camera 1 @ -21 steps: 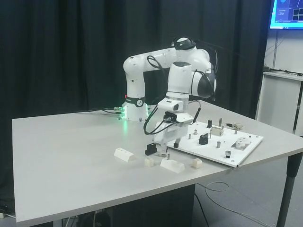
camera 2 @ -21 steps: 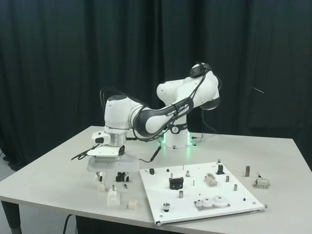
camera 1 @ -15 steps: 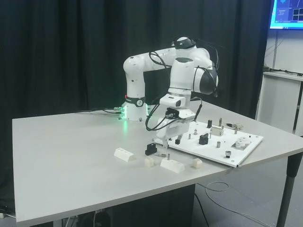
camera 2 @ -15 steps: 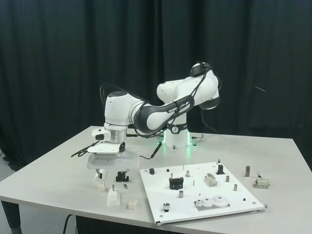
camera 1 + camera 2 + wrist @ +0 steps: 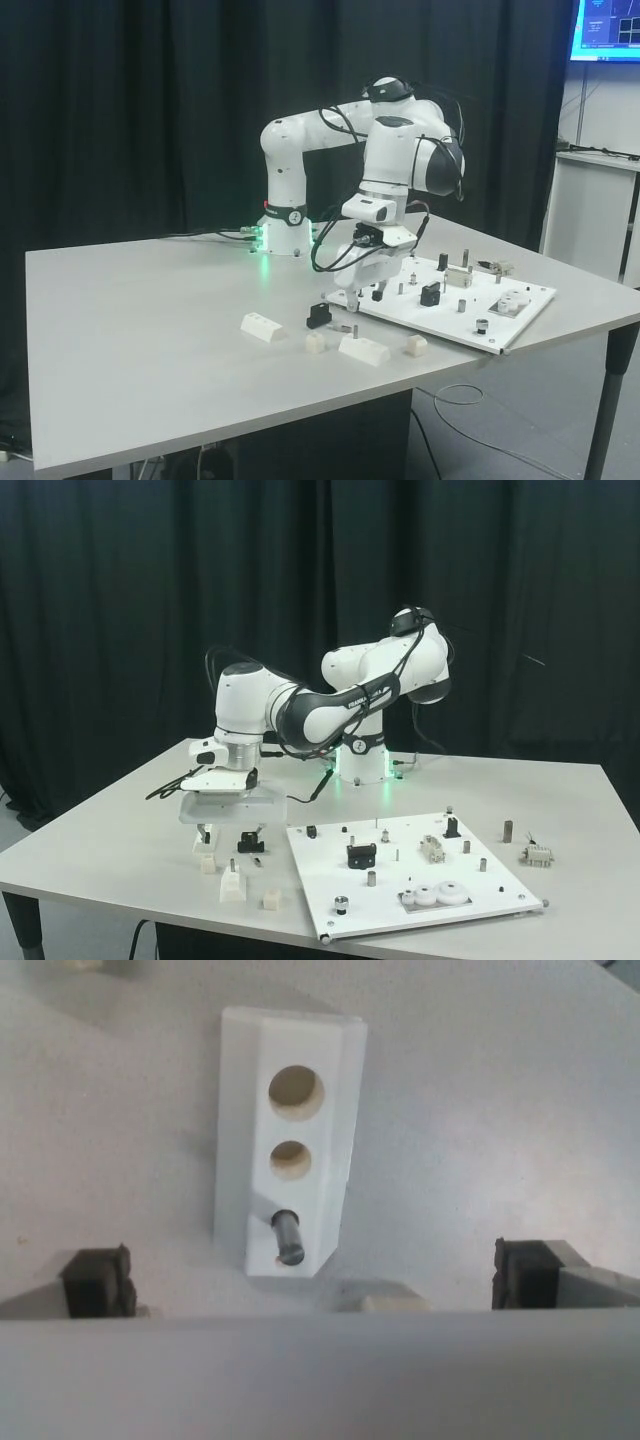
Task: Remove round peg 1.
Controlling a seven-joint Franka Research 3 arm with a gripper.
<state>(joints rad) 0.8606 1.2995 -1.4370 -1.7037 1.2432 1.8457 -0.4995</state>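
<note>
Round peg 1 (image 5: 288,1237): a grey pin standing in the end hole of a white holder block; in the wrist view it leans slightly out of the hole. In the first room view the peg (image 5: 351,328) rises from the block near the front edge of the worktop; in the second room view it shows as a thin upright pin (image 5: 233,865).
Holder block (image 5: 287,1140): white, long, with bevelled corners; two further round holes in a row beside the peg, both without pegs. It lies flat on the worktop (image 5: 150,320), at about 7 o'clock from the white board in the second room view (image 5: 232,885).
Claw (image 5: 310,1285): open, holding nothing; black fingertips (image 5: 97,1282) stand wide apart on either side of the peg's end of the block, well above it. In the room views the claw (image 5: 365,297) hangs over the block, clear of the peg (image 5: 228,832).
Neighbours: a small white cube (image 5: 315,342) and another (image 5: 415,345) flank the block; a black clip part (image 5: 318,316) sits just behind it; a second white block (image 5: 262,325) lies at 9 o'clock from it in the first room view.
Board (image 5: 330,900): white plate at 3 o'clock from the block in the second room view, carrying pegs, a black part and white gears.
Arm (image 5: 300,715): white, base lit green.
</note>
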